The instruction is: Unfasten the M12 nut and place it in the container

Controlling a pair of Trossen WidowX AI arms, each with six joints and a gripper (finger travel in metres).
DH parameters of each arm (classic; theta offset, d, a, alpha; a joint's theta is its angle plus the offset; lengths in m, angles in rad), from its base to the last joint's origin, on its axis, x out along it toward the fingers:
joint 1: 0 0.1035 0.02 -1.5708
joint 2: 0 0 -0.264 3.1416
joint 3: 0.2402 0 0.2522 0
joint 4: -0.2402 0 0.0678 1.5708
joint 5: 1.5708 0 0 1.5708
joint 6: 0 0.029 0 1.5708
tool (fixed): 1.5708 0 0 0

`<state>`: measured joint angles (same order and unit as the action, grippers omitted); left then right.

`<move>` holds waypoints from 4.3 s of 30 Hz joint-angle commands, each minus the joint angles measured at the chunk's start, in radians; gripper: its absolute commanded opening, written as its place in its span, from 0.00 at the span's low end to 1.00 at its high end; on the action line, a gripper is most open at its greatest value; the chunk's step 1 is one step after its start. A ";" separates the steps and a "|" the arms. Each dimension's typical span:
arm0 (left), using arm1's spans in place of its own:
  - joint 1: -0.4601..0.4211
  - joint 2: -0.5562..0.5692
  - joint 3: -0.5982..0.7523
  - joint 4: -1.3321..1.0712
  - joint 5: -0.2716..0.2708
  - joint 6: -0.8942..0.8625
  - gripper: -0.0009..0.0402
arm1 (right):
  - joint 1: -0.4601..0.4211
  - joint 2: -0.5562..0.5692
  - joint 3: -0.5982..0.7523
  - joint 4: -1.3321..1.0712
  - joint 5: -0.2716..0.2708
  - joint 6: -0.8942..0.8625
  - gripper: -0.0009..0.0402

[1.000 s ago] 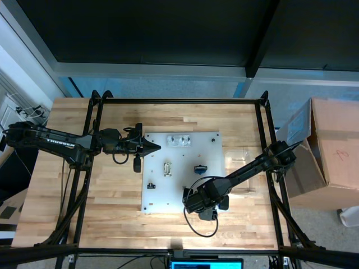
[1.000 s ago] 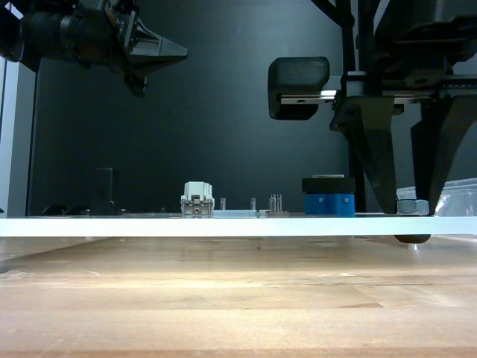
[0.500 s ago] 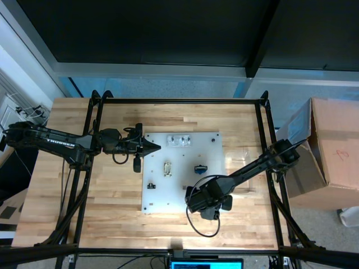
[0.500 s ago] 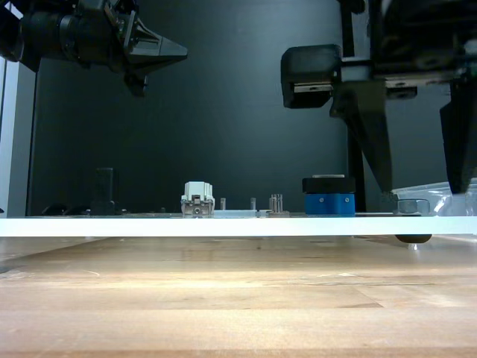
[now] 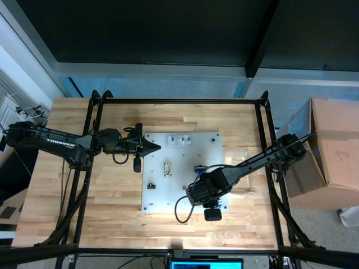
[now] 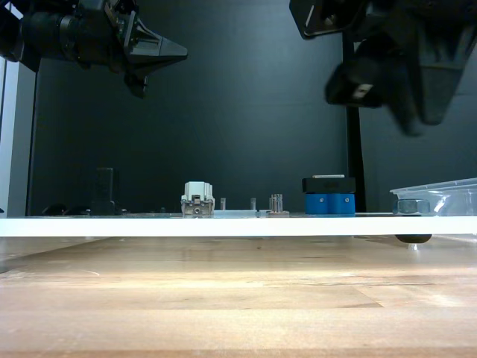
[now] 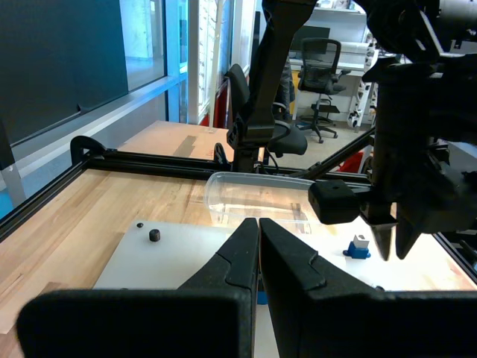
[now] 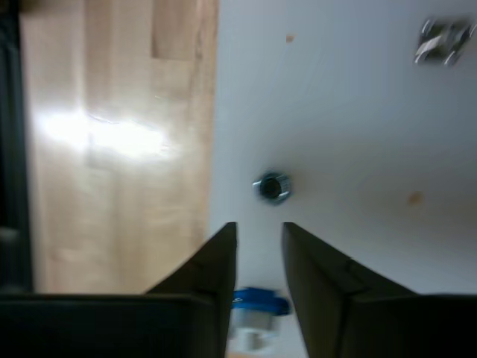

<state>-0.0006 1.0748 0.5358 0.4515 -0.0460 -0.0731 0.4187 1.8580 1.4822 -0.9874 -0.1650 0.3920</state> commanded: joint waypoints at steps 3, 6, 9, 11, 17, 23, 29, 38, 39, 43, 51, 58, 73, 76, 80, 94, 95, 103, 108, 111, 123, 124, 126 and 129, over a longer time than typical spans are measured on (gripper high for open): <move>0.000 0.000 0.000 0.000 0.000 0.000 0.02 | 0.001 0.001 -0.024 0.013 -0.047 0.079 0.04; 0.000 0.000 0.000 0.000 0.000 0.000 0.02 | 0.001 0.001 -0.060 0.049 -0.048 0.099 0.02; 0.000 0.000 0.000 0.000 0.000 0.000 0.02 | 0.003 0.001 -0.089 0.105 -0.047 0.110 0.02; 0.000 0.000 0.000 0.001 0.000 0.000 0.02 | 0.004 0.005 -0.108 0.129 -0.045 0.117 0.02; 0.000 0.000 0.000 0.000 0.000 0.000 0.02 | 0.004 0.032 -0.134 0.133 -0.026 0.097 0.02; 0.000 0.000 0.000 0.000 0.000 0.000 0.02 | 0.002 0.031 -0.140 0.129 0.048 0.087 0.02; 0.000 0.000 0.000 0.001 0.000 0.000 0.02 | 0.002 0.031 -0.141 0.118 0.130 0.090 0.02; 0.000 0.000 0.000 0.000 0.000 0.000 0.02 | 0.003 0.031 -0.139 0.117 0.162 0.094 0.02; 0.000 0.000 0.000 0.000 0.000 0.000 0.02 | 0.004 0.031 -0.139 0.117 0.158 0.095 0.02; 0.000 0.000 0.000 0.000 0.000 0.000 0.02 | 0.008 0.026 -0.139 0.142 0.060 0.098 0.02; 0.000 0.000 0.000 0.000 0.000 0.000 0.02 | 0.032 0.016 -0.139 0.190 -0.011 0.181 0.02; 0.000 0.000 0.000 0.000 0.000 0.000 0.02 | 0.047 0.050 -0.097 0.178 0.015 0.227 0.02; 0.000 0.000 0.000 0.000 0.000 0.000 0.02 | 0.045 0.050 -0.117 0.172 0.068 0.229 0.02; 0.000 0.000 0.000 0.000 0.000 0.000 0.02 | 0.044 0.050 -0.121 0.182 0.068 0.229 0.02; 0.000 0.000 0.000 0.000 0.000 0.000 0.02 | 0.043 0.058 -0.123 0.193 0.068 0.229 0.02; 0.000 0.000 0.000 0.000 0.000 0.000 0.02 | 0.042 0.076 -0.122 0.200 0.072 0.228 0.02; 0.000 0.000 0.000 0.000 0.000 0.000 0.02 | 0.042 0.075 -0.121 0.193 0.081 0.229 0.02; 0.000 0.000 0.000 0.000 0.000 0.000 0.02 | 0.042 0.066 -0.119 0.170 0.095 0.230 0.02; 0.000 0.000 0.000 0.000 0.000 0.000 0.02 | 0.042 0.066 -0.119 0.170 0.095 0.230 0.02; 0.000 0.000 0.000 0.000 0.000 0.000 0.02 | 0.042 0.066 -0.119 0.171 0.095 0.229 0.02; 0.000 0.000 0.000 0.000 0.000 0.000 0.02 | 0.042 0.027 -0.119 0.085 0.303 0.302 0.02; 0.000 0.000 0.000 -0.001 0.000 0.000 0.02 | 0.042 0.023 -0.119 0.078 0.303 0.301 0.02; 0.000 0.000 0.000 0.000 0.000 0.000 0.02 | 0.042 0.015 -0.119 0.068 0.294 0.300 0.02; 0.000 0.000 0.000 0.000 0.000 0.000 0.02 | 0.042 0.004 -0.119 0.066 0.239 0.298 0.02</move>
<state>-0.0006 1.0748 0.5358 0.4511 -0.0456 -0.0731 0.4622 1.8664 1.3621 -0.9203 0.1032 0.6914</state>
